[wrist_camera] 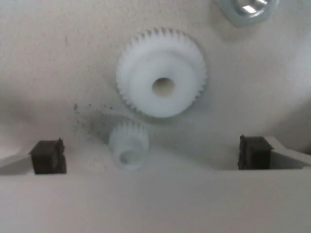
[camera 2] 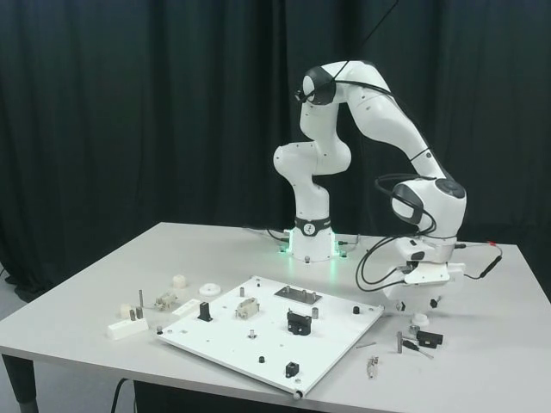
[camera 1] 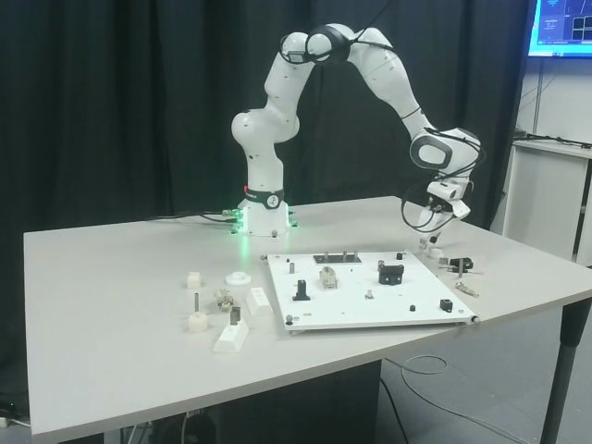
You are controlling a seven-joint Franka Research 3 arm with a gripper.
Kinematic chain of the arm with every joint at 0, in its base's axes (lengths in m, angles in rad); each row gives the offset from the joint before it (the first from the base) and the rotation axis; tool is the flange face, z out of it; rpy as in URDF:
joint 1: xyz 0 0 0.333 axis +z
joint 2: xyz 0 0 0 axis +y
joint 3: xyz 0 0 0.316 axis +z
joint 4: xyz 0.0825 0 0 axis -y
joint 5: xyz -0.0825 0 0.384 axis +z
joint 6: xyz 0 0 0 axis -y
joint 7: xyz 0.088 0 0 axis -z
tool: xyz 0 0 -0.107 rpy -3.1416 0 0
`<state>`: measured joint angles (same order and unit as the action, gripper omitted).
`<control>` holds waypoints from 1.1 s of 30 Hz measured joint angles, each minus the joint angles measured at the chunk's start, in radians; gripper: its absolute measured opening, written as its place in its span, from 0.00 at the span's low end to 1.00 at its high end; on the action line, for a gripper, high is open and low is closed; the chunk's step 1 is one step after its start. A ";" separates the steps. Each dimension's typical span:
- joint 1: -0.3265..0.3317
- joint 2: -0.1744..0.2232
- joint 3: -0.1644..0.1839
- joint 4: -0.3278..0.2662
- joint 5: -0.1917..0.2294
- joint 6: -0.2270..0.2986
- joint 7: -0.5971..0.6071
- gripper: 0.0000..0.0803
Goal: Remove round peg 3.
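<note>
The gripper [wrist_camera: 150, 155] hangs low over the grey counter [camera 1: 111, 277], off the far right corner of the flat white assembly board [camera 1: 365, 319], with its black-padded fingers [wrist_camera: 48, 157] spread wide apart and nothing between them. Directly under it in the wrist view lie a small white plastic toothed gear [wrist_camera: 128, 144] and, just beyond that, a large white plastic toothed gear [wrist_camera: 162, 73] with a round bore; the two sit close together but apart. A grey metal hex nut [wrist_camera: 247, 9] shows at the edge of that view.

No round peg lies under the gripper. Several short dark upright pegs [camera 2: 252, 332] stand on the white board, well apart from the gripper, and I cannot tell from these views which of them is round peg 3.

The main risk, as I judge it, is closing here: the fingers would catch the small gear instead of a peg, or nudge it against the large gear and scatter both. A second risk is choosing the wrong peg on the board, since they look alike from this range. Travelling across at this low height could also clip the black block fixture [camera 1: 390, 273] or the small black parts [camera 2: 428, 339] lying on the counter beside the board. A tilted grasp might jam the peg in its hole.
</note>
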<state>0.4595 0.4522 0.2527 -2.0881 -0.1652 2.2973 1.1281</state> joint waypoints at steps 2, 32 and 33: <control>0.000 -0.001 0.000 0.010 0.000 -0.018 0.000 0.99; 0.008 -0.002 -0.005 0.059 0.000 -0.098 0.000 1.00; 0.008 -0.002 -0.005 0.059 0.000 -0.098 0.000 1.00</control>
<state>0.4678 0.4500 0.2473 -2.0288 -0.1651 2.1988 1.1282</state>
